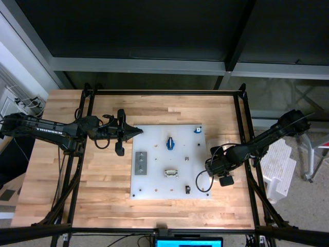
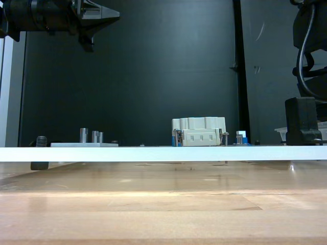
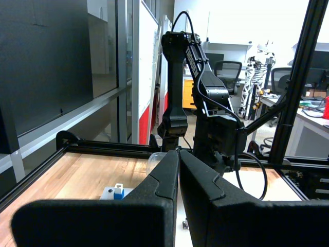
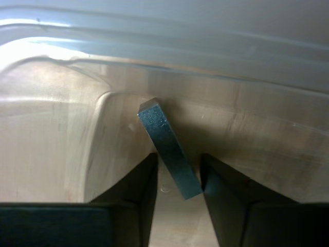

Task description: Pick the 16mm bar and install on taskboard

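Observation:
The 16mm bar, a grey steel piece, stands tilted between the fingers of my right gripper, touching both. Its far end rises over a clear plastic tray. In the high view the right gripper hangs low just off the right edge of the white taskboard. My left gripper is shut and empty, raised above the board's back left corner. It shows high up in the low view, and its fingers meet in the left wrist view.
On the board stand a grey plate with pegs, a blue part, a white connector and a small blue block. A black frame rail runs behind the right arm. Wood table surrounds the board.

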You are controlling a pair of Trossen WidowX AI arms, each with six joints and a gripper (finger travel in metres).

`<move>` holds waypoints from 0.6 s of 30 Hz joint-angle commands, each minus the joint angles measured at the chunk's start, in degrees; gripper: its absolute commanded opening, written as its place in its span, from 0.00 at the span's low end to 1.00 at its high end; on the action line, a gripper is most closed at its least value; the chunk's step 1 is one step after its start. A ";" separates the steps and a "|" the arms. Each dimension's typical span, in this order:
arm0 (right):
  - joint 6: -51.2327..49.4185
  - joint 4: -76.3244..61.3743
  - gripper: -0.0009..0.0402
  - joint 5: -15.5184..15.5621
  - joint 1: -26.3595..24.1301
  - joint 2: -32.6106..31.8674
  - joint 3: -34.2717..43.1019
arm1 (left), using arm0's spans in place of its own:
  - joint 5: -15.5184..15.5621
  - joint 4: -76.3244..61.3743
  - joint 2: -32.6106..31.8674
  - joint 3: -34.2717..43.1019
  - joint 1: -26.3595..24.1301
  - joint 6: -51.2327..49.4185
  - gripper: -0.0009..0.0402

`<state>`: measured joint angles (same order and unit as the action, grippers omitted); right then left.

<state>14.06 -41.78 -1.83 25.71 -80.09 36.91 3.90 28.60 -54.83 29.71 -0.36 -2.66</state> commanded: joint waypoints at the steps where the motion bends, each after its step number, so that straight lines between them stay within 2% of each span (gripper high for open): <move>1: 0.00 -0.04 0.17 -0.04 0.04 0.33 -0.02 | 0.00 0.02 -0.02 0.02 0.02 0.02 0.02; 7: 0.02 -0.11 0.02 0.44 0.09 1.53 0.00 | -0.02 0.02 -0.02 0.02 0.00 0.02 0.02; 18: 2.23 -9.42 0.05 0.55 0.17 7.39 5.25 | 0.00 0.00 -0.02 0.02 0.02 0.00 0.02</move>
<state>15.66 -49.71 -1.26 25.87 -73.49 41.08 3.90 28.60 -54.83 29.71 -0.36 -2.66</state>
